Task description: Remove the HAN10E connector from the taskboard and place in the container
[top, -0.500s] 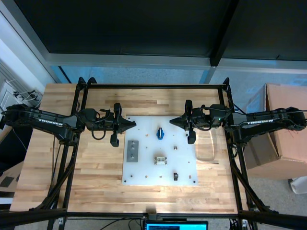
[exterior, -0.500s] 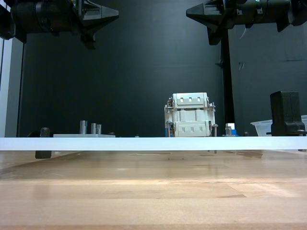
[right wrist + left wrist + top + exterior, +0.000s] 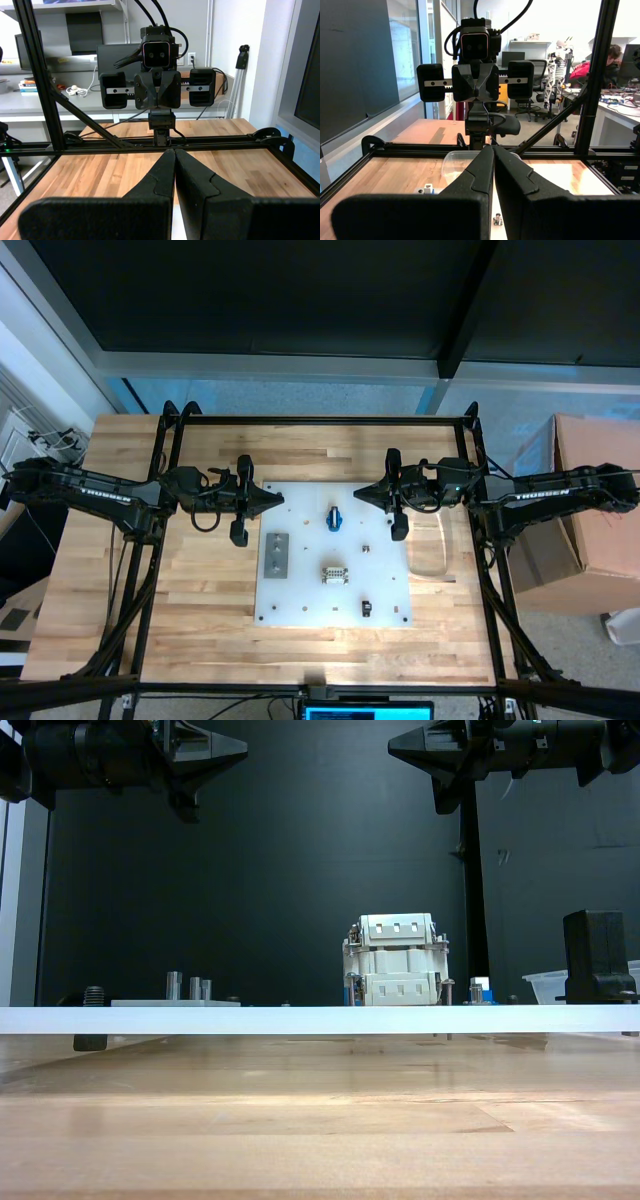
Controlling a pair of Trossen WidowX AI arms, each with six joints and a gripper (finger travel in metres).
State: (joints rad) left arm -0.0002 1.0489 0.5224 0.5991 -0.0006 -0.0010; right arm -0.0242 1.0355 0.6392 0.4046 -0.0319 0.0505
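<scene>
Both arms hang high, and the connector sits on the board.
The wooden table (image 3: pixel 120 570) holds the white taskboard (image 3: pixel 300 605) in the middle of the high view. The clear container (image 3: pixel 430 574) lies just right of it, likely handy for a drop. The left gripper (image 3: pixel 275 498) and right gripper (image 3: pixel 362 493) hang over the board's far edge, fingers pressed together, holding nothing. The HAN10E connector (image 3: pixel 336 574) stands upright in its seat.

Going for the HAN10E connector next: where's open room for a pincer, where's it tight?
Bare board between grey plate and HAN10E connector, seated upright; bare tabletop along the board's near edge. Tight: blue knob behind it, black block in front. Left pincer and right pincer, both shut, hover above the board's far edge.
</scene>
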